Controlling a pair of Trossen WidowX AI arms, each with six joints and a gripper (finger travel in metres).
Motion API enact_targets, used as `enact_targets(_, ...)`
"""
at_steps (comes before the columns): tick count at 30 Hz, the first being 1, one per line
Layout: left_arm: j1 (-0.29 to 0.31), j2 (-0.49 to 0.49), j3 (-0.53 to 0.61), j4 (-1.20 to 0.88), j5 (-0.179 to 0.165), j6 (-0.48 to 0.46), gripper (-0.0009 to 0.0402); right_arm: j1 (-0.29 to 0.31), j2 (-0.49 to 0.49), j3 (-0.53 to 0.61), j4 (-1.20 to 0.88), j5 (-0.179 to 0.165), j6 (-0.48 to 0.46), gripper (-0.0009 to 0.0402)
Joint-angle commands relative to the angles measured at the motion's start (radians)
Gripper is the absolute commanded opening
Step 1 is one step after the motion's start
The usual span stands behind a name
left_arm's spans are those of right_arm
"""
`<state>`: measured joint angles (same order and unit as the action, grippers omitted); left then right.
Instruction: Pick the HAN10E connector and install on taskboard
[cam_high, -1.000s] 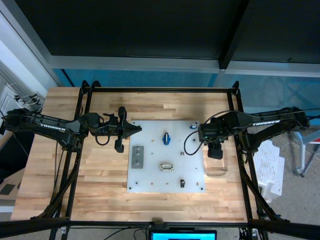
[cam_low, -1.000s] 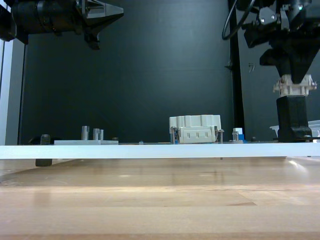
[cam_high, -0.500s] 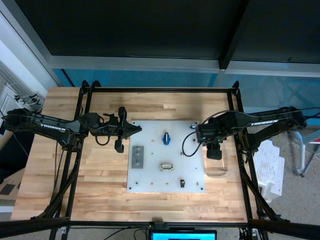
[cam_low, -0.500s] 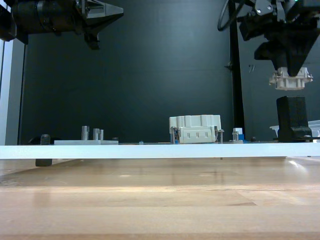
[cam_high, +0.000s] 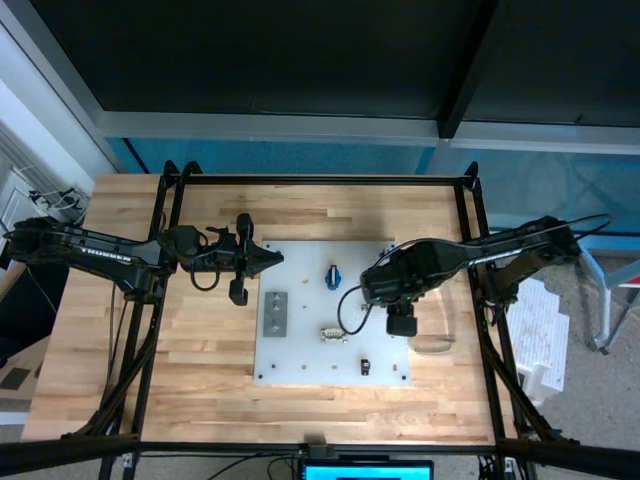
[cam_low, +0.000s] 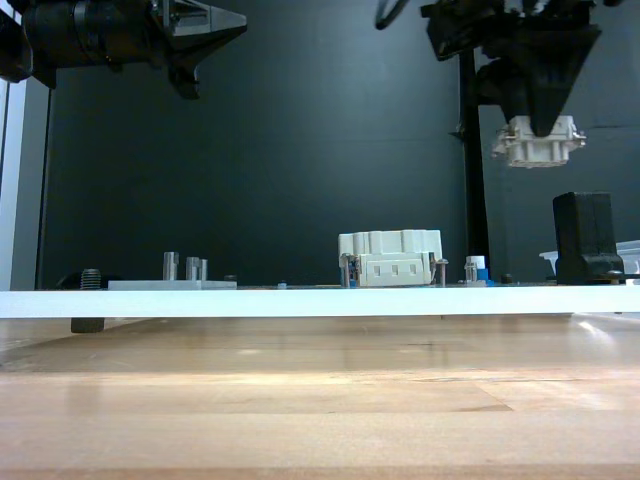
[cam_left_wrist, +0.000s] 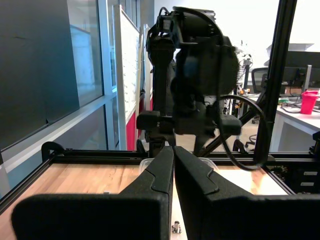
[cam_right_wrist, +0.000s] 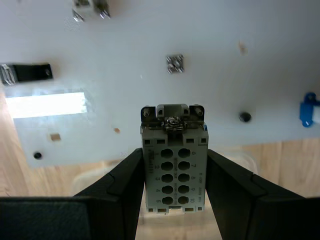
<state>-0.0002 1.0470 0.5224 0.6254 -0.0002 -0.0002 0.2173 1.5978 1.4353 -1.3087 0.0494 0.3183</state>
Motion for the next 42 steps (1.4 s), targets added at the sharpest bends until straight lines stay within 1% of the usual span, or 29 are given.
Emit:
enact_targets(1,0.000,0.000,0.000,0.000,0.000,0.000,0.0001,0.015,0.052,0.059,-0.004,-0.001,0.014,0.0039)
enact_targets(5,0.000,0.000,0.000,0.000,0.000,0.000,0.0001,0.029,0.119,0.124,-0.004,-0.002,0.018,0.0039)
enact_targets(9,0.000,0.000,0.000,0.000,0.000,0.000,0.0001,0.039,0.195,0.192,0.000,-0.025,0.018,0.0039)
enact_targets(19,0.000,0.000,0.000,0.000,0.000,0.000,0.0001,0.048,0.386,0.386,-0.004,-0.024,0.008,0.0039)
enact_targets(33,0.000,0.000,0.000,0.000,0.000,0.000,0.0001,0.050,0.555,0.580,-0.045,-0.025,-0.005,0.0039)
enact_targets(37,0.000,0.000,0.000,0.000,0.000,0.000,0.0001,0.051,0.589,0.612,-0.047,-0.024,-0.013,0.0039)
enact_targets(42,0.000,0.000,0.000,0.000,0.000,0.000,0.0001,0.052,0.618,0.616,-0.037,-0.024,-0.014,0.0039)
